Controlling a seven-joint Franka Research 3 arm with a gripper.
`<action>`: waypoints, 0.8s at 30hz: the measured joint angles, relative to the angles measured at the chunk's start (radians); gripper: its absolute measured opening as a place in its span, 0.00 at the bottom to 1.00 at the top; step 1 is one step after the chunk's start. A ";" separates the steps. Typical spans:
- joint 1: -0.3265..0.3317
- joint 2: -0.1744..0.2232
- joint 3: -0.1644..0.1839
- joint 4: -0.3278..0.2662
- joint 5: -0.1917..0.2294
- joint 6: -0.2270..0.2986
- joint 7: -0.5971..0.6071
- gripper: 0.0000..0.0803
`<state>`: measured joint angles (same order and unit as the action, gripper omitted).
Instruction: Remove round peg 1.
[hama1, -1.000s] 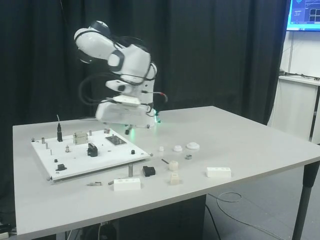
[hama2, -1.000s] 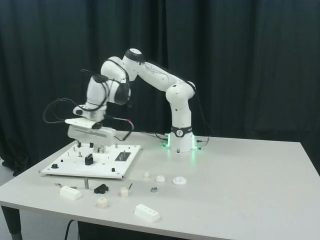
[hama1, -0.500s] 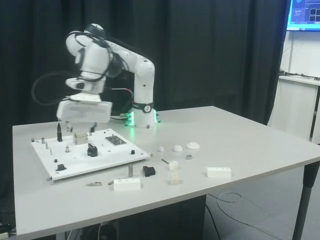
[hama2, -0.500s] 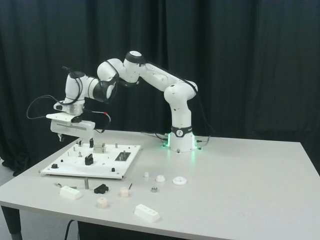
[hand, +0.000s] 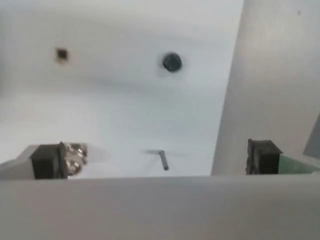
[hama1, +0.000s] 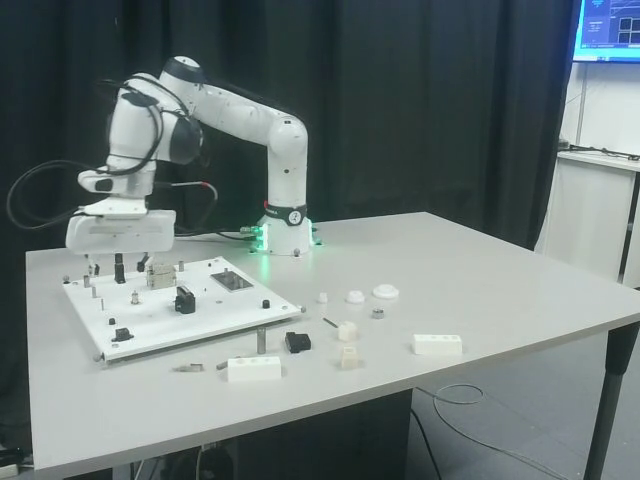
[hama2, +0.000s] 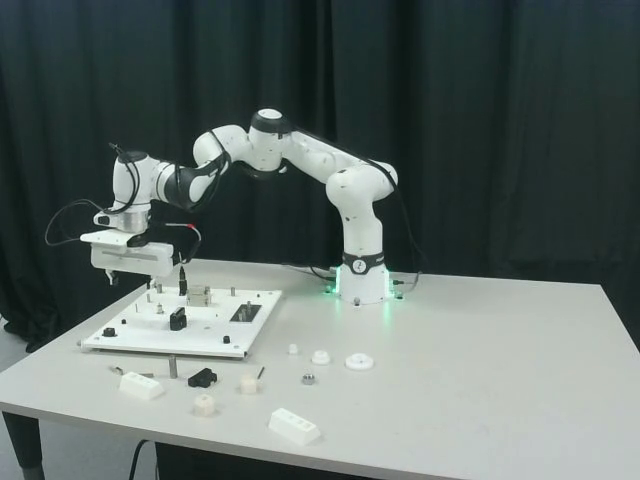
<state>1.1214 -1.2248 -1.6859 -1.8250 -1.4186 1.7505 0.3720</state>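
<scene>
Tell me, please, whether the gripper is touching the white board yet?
Apart. In the second room view the gripper hangs above the far corner of the white board, with black curtain showing between them. The wrist view shows its fingertips spread wide over the board.

A black pleated curtain (hama2: 500, 120) hangs full-height behind the grey rectangular counter (hama1: 480, 270) and fills the backdrop in both room views. The counter stands on a black metal leg (hama1: 612, 395) at its near corner. Beside the curtain, the first room view shows a white wall (hama1: 605, 100), a lit wall-mounted screen (hama1: 610, 25) and a white side cabinet (hama1: 590, 205). A grey cable (hama1: 455, 400) hangs in a loop below the counter.
</scene>
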 joint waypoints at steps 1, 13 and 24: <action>-0.005 -0.002 -0.004 0.002 0.002 0.006 -0.009 1.00; -0.053 -0.003 -0.060 0.016 0.061 0.091 -0.085 1.00; -0.073 -0.003 -0.121 0.022 0.098 0.151 -0.131 1.00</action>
<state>1.0483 -1.2282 -1.8067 -1.8029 -1.3202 1.9013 0.2408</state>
